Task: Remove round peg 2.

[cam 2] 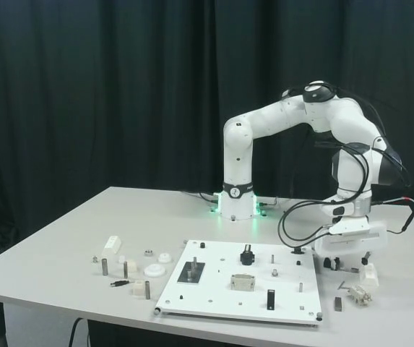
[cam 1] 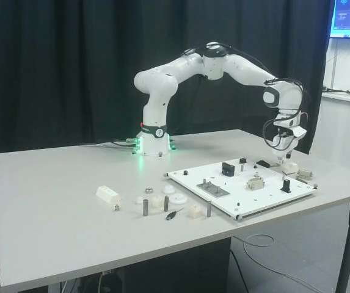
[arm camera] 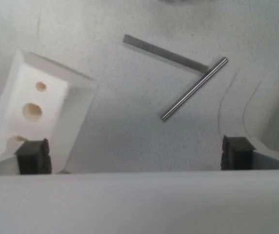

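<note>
In the wrist view a thin round metal peg lies flat on the grey table, one end touching a flat grey bar. My gripper is open, with nothing between its black pads. The peg lies apart from both fingers. A white block with several round holes sits beside one finger. From the room cameras my gripper hangs low over the table just past the white board's far right corner, next to that white block.
The white assembly board carries black and grey fixtures. Small parts and a short grey bar lie near the table's right edge. Gears, pegs and a white block lie left of the board.
</note>
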Robot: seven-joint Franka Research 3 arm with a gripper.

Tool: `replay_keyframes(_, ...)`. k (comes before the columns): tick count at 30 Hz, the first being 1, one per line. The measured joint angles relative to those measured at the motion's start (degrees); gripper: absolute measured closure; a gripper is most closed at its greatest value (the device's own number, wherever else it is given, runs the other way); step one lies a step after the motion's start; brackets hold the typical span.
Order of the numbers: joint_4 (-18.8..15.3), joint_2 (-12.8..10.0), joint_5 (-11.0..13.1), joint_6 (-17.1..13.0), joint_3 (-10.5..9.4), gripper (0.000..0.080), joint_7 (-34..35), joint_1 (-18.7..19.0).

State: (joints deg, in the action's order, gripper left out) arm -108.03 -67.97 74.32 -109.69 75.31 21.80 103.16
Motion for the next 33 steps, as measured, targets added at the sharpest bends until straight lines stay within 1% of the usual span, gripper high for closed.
replay_keyframes(6,0.1,0.3,0.0,0.6,0.73,0.006,0.0,0.1)
replay_keyframes(7,0.1,0.3,0.0,0.9,0.88,0.0017,0.0,0.1)
replay_keyframes(8,0.1,0.3,0.0,1.1,1.0,0.0006,0.0,0.1)
replay_keyframes(19,0.4,0.3,-0.1,2.2,1.81,0.0003,0.7,0.2)
replay_keyframes(25,0.6,0.3,-0.6,2.3,1.97,0.0003,0.7,0.3)
replay_keyframes(33,0.7,0.3,-0.5,2.4,2.31,0.0003,1.5,0.5)
